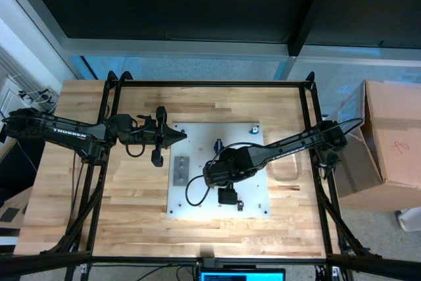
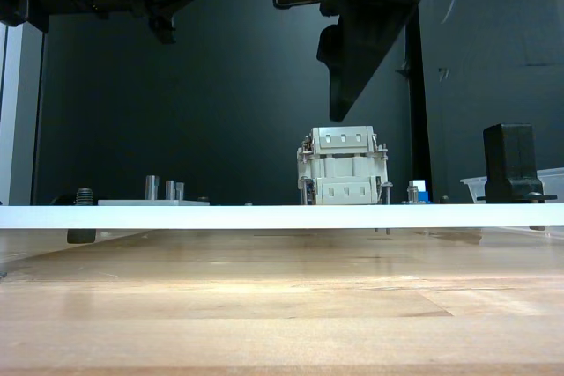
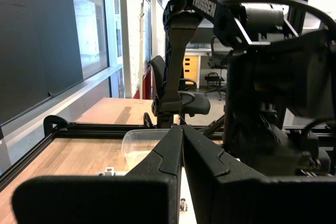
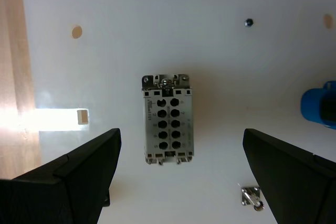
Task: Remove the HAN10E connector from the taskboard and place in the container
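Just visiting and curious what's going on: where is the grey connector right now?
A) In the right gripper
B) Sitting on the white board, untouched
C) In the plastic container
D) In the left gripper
B: the connector sits upright on the board, with the right gripper open above it; the left gripper is shut, over the board's left edge.

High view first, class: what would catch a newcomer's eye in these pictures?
The grey connector stands upright in its seat on the white board, untouched. The right gripper hangs open directly above it, one finger on each side. The left gripper, shut, hovers over the board's left edge.
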